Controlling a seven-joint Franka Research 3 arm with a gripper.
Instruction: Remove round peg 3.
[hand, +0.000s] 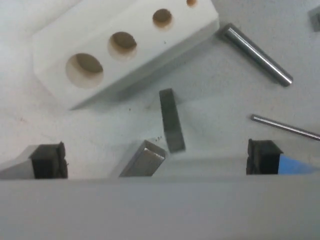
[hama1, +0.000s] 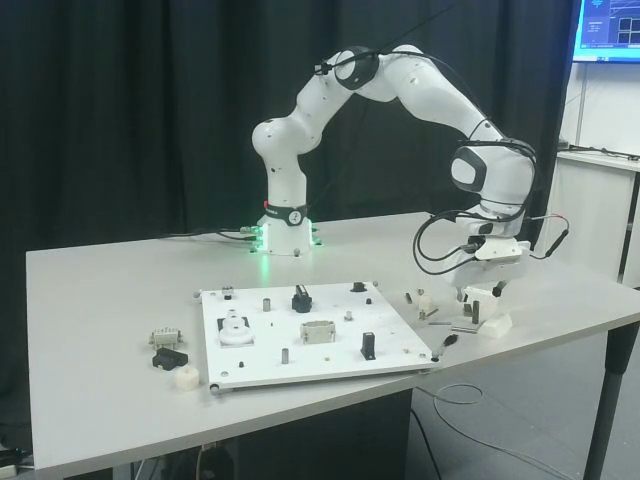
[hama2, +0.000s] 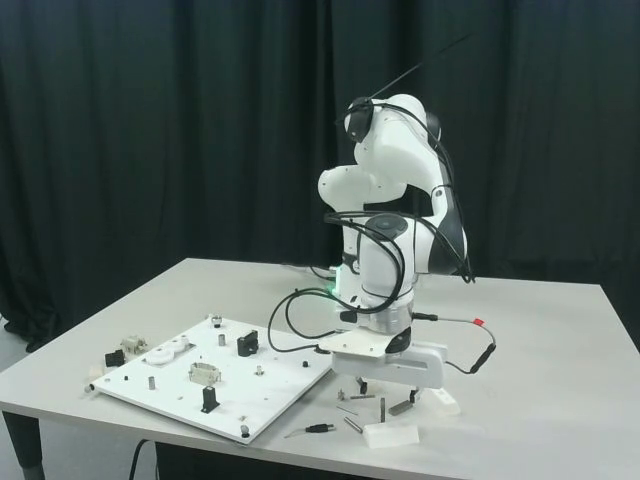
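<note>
Wrist view: the fingers (hand: 48, 161) are spread wide with nothing gripped. Only the two black pads show, because the grey gripper body cuts off everything nearer the camera. The white block (hand: 125, 47) lies flat on the tabletop (hand: 220, 105) with four round holes in a row from large to small. Three are empty and the smallest is cut off by the frame edge. The peg (hand: 256, 55), a thick grey cylinder, is out of the block and lies flat on the tabletop. Its long axis slants away from the block, with one end just beside the block's corner and the other end pointing off. A thin rod (hand: 285, 127) lies apart from it, partly out of frame. Two square bars (hand: 171, 120) lie between the block and the fingers, the nearer one half hidden by the gripper body.

First room view: the arm (hama1: 400, 80) reaches down near the tabletop's front right corner. The fingers hang just above the block. The gripper hides most of the parts below it, so I cannot pick out the peg. The white board (hama1: 310, 335) sits mid-tabletop by the front edge.

Second room view: the block lies by the front edge. Small grey pieces (hama2: 353, 423) lie between it and the fingers, too small to tell which is the peg.
</note>
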